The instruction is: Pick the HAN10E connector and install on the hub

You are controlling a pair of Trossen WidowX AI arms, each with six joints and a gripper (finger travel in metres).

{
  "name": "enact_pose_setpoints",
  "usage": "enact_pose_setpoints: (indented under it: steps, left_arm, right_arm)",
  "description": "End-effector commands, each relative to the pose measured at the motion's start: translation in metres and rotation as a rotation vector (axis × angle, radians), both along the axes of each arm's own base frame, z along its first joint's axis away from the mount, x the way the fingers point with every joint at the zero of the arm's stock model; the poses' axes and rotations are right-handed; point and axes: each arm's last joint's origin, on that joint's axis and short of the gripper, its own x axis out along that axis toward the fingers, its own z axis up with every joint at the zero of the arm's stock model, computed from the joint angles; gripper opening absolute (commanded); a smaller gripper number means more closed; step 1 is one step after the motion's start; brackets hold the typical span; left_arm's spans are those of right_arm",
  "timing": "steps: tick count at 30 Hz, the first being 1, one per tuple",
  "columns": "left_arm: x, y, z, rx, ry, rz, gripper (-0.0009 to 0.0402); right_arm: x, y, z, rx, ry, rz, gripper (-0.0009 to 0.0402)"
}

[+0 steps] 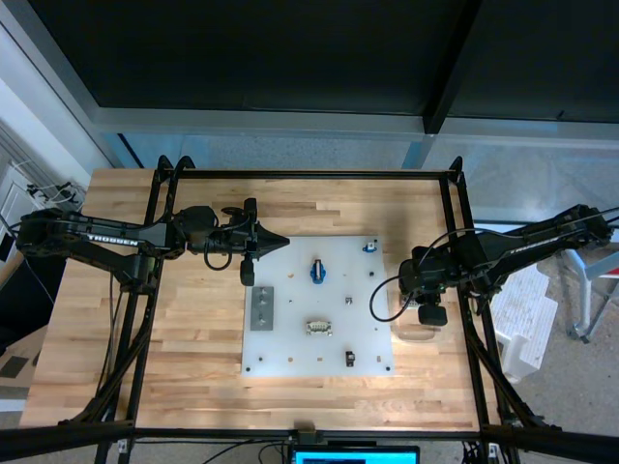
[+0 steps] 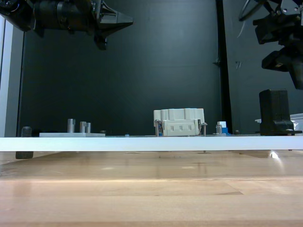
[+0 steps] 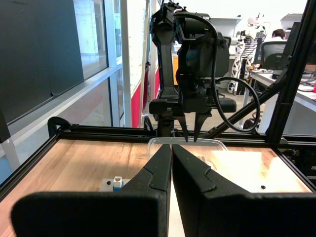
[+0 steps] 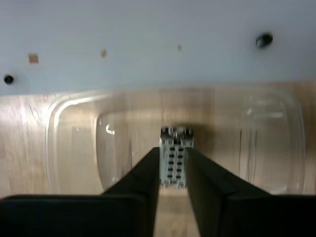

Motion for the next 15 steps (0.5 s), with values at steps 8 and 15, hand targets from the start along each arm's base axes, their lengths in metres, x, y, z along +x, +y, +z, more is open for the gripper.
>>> enact_pose_setpoints:
  steps: [8, 15]
  left_arm:
    - [0.0, 0.0, 0.0, 0.0, 0.0, 0.0, 0.0]
    - [0.0, 0.0, 0.0, 0.001, -0.002, 0.0, 0.0]
  right_arm:
    - [-0.003, 0.008, -0.01, -0.054, 0.05, -0.02, 0.0253]
    - [-0.005, 0.009, -0.025, -0.07, 0.087, -0.029, 0.0292]
